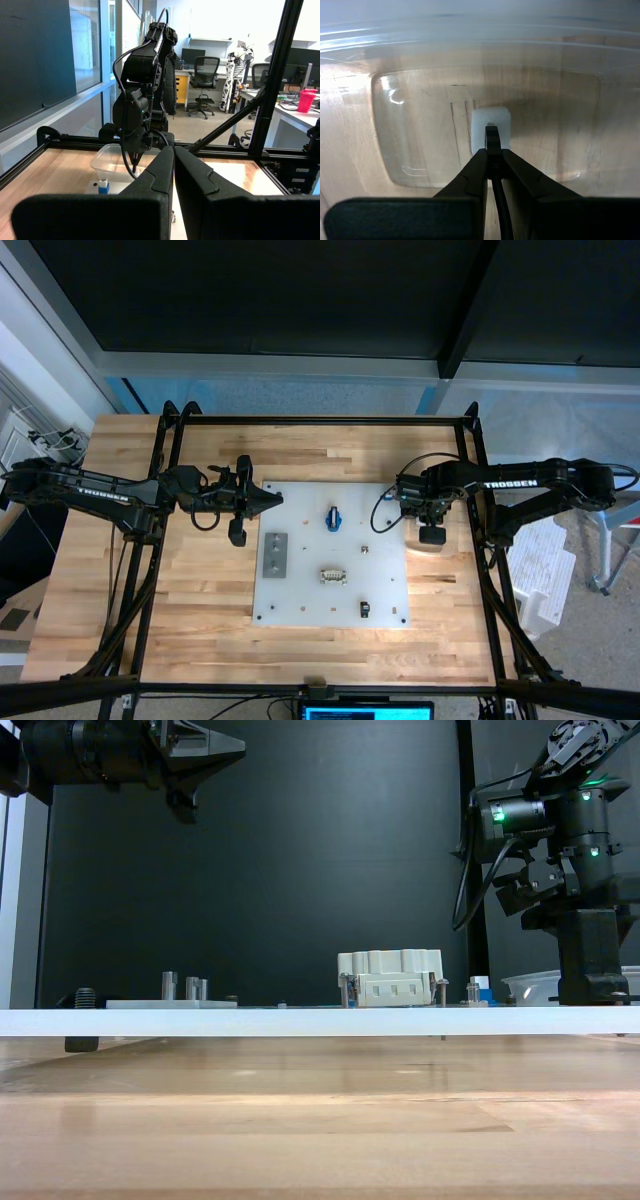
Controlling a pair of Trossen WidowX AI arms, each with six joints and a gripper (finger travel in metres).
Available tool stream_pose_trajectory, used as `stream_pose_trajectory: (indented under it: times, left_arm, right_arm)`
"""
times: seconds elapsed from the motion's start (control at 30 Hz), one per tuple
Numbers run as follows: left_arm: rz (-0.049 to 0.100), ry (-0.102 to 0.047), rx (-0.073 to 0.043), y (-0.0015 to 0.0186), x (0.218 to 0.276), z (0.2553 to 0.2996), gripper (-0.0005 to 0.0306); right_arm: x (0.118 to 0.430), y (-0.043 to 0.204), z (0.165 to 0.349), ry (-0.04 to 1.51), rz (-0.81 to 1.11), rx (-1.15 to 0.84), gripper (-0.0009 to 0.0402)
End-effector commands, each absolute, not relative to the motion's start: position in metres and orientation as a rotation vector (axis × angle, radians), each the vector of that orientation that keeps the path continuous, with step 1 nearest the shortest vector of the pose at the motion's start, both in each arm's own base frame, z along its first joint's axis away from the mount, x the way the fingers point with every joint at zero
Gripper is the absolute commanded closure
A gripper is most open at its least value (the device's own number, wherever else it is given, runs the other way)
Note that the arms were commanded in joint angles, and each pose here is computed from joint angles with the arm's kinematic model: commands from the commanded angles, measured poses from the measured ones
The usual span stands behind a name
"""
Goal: Pick the USB connector and install on taskboard
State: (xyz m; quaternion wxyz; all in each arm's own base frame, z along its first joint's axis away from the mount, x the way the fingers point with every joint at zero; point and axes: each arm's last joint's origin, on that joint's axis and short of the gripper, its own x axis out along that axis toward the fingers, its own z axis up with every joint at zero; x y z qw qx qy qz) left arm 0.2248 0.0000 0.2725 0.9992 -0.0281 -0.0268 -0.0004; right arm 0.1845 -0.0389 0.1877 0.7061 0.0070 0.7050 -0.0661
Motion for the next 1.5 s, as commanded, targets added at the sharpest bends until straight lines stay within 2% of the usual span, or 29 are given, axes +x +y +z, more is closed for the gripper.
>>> stream_pose_trajectory:
  times: [0.03,0.43,1.1,1.27,1.5]
  left_arm:
    - [-0.001,-0.054,-0.056,0.0000,0.2248,0.2725,0.0300]
    - [-0.001,-0.054,-0.056,0.0000,0.2248,0.2726,0.0300]
    - [-0.001,-0.054,-0.056,0.0000,0.2248,0.2725,0.0300]
    - [0.000,-0.054,-0.056,0.0001,0.2248,0.2725,0.0300]
    - [0.000,-0.054,-0.056,0.0001,0.2248,0.2726,0.0300]
  right_arm:
    - [0.185,-0.039,0.188,1.564,-0.146,0.012,0.0390]
    - [0.185,-0.039,0.189,1.560,-0.133,-0.006,0.0393]
    - [0.183,-0.039,0.206,1.573,-0.109,-0.028,0.0393]
    - [0.185,-0.039,0.219,1.568,-0.109,-0.028,0.0393]
    - [0.187,-0.036,0.251,1.574,-0.089,-0.033,0.0393]
